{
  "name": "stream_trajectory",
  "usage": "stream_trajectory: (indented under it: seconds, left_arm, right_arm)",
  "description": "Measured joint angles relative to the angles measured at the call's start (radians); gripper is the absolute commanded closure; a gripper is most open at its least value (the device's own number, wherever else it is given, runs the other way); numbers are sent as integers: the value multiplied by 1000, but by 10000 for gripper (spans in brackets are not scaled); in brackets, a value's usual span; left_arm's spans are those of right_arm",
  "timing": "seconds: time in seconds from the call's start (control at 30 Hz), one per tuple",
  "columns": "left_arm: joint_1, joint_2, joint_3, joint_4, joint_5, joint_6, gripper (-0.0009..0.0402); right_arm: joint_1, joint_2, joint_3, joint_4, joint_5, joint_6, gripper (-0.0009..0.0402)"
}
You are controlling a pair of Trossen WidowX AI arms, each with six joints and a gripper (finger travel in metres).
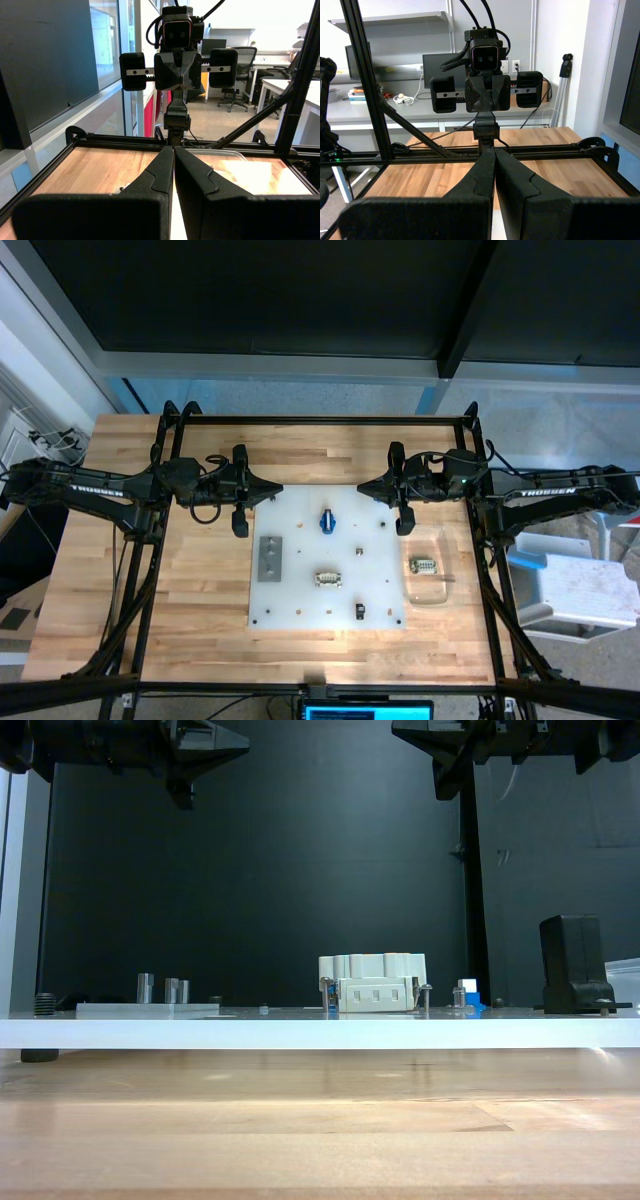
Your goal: Pick the HAN10E connector and install in the HAN10E hub
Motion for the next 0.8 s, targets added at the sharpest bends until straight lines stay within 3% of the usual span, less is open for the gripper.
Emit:
stream_trajectory:
  seconds: [0.6, 0.8]
  left_arm:
    - [0, 0, 0, 0, 0, 0, 393]
    - [0, 0, 0, 0, 0, 0, 393]
  right_arm:
    - [0, 2, 0, -17, 0, 0, 393]
    - [0, 1, 55, -249, 3, -15, 393]
